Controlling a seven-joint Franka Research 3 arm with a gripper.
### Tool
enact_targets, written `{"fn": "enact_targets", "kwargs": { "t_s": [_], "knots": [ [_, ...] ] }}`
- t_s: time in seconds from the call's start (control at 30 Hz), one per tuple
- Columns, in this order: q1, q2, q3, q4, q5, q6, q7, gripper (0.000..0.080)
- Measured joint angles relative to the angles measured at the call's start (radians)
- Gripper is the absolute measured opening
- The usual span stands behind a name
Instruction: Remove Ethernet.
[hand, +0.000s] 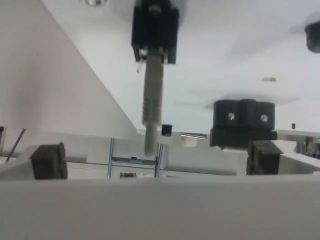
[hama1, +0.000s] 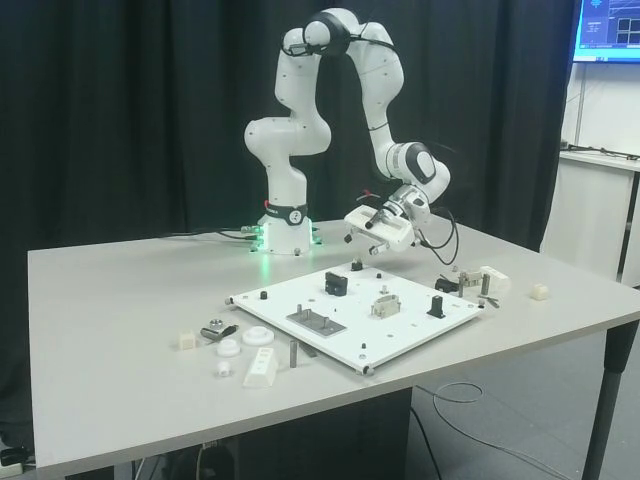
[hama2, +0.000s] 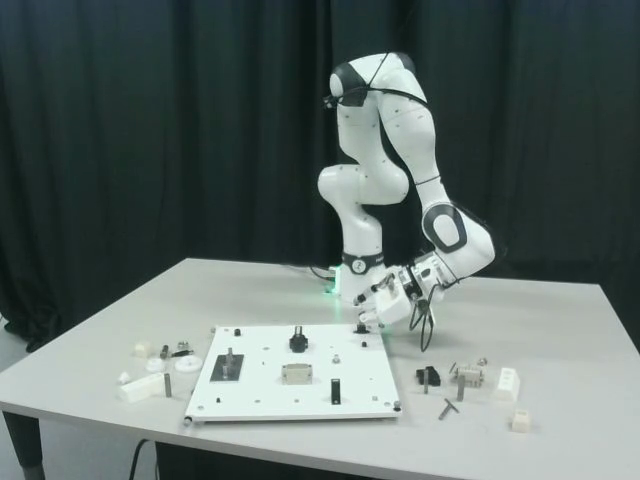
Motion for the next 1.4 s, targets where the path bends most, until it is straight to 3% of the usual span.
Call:
{"fn": "enact_targets", "kwargs": {
  "t_s": [0.63,1.4],
  "knots": [
    [0.004,0.086,0.007,-0.007,-0.061,-0.007,0.066,0.08],
    [0.006,0.092,0.02,-0.004,-0.107,-0.017,0.103,0.08]
  ]
}}
